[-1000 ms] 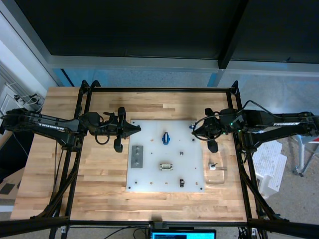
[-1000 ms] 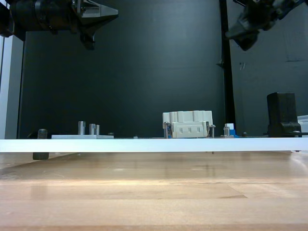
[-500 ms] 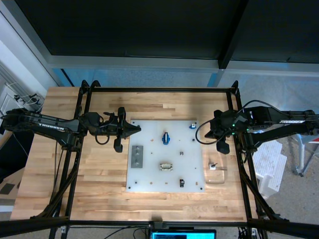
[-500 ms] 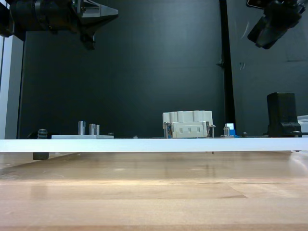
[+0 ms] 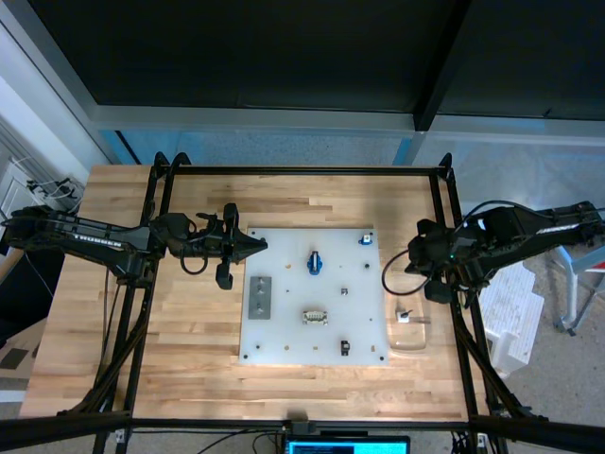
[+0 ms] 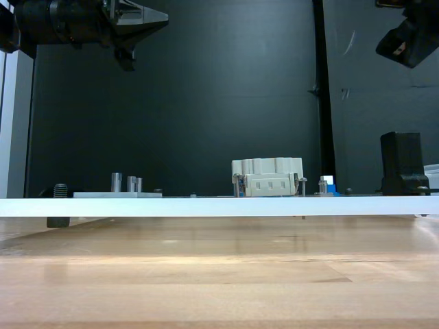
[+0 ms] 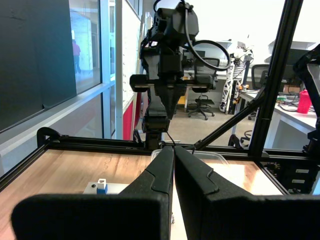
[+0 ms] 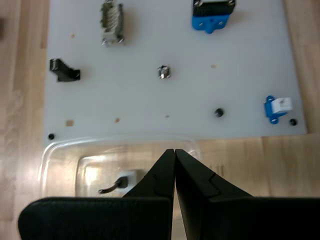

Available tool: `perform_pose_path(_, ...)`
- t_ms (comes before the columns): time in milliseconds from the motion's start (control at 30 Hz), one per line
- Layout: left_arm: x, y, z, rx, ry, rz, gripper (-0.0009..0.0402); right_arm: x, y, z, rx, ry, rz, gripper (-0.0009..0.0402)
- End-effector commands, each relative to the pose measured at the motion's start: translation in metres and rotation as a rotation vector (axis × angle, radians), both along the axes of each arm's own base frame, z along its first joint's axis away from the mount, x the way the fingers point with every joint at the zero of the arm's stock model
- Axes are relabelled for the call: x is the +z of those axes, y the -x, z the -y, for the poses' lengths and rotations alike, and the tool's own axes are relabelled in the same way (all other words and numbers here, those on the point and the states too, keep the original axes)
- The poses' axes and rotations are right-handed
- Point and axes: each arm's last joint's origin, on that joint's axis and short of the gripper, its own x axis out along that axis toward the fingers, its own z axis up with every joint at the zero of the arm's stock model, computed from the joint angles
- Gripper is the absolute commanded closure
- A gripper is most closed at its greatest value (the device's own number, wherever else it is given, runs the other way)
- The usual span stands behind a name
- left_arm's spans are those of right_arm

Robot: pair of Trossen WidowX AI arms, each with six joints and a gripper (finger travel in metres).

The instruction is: Pick the USB connector and install on taskboard

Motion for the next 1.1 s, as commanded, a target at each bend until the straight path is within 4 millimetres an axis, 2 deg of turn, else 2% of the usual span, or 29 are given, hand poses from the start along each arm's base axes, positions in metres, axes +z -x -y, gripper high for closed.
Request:
perform_pose_path(33, 0.0, 0.0, 0.0, 0.0, 0.0, 0.0, 0.0393, -0.002, 0.003, -0.006, 0.019, 0.001, -0.015, 0.0393)
perform_pose_path(633, 0.0, 0.0, 0.0, 0.0, 0.0, 0.0, 0.0393, -0.012, 0.022, -0.031, 0.032, -0.012, -0.127, 0.0393)
perform_pose_path(1100, 0.0, 0.0, 0.0, 0.0, 0.0, 0.0, 0.0393, -0.028, 0.014, -0.054, 0.015, 0.025, -0.216, 0.0393)
